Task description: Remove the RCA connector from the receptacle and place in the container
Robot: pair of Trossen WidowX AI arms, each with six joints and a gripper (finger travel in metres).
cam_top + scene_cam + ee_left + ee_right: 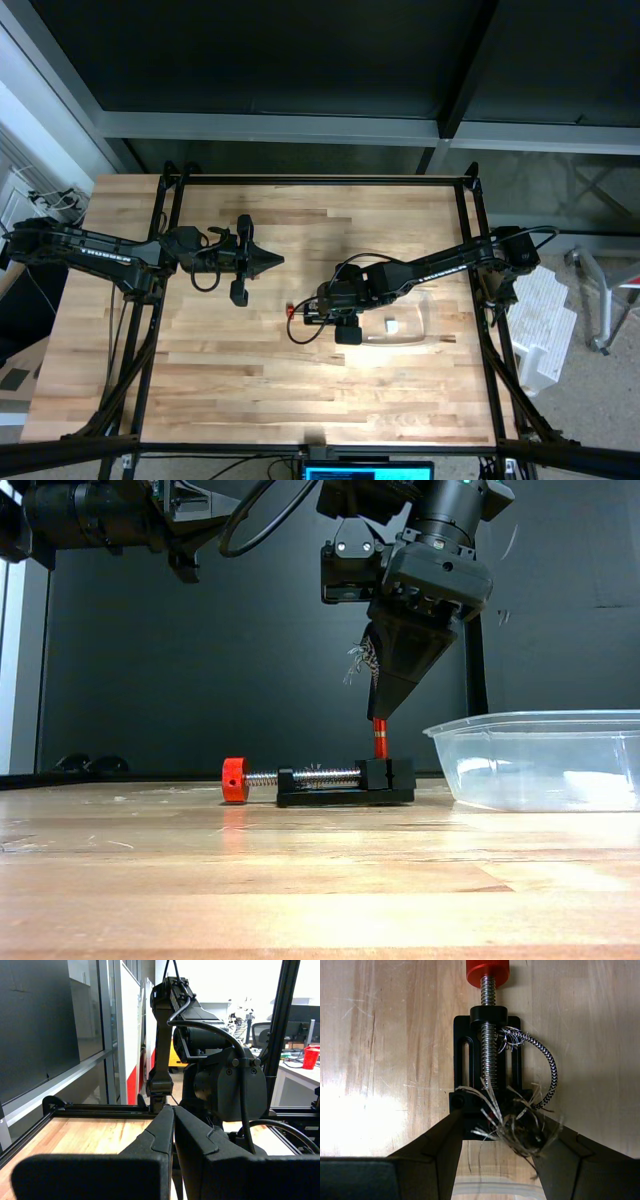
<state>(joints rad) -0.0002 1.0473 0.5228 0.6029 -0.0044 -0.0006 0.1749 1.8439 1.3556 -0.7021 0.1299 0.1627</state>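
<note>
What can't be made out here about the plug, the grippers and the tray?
RCA connector: right wrist view, frayed cable strands cover it; high view, the right arm hides it.
Right gripper, over the receptacle: low view is side-on, hiding the gap between its fingers.
Container: cut off by the low view's edge.
Left gripper, parked over the table's left, shut: its fingers block the table below in the left wrist view.
</note>
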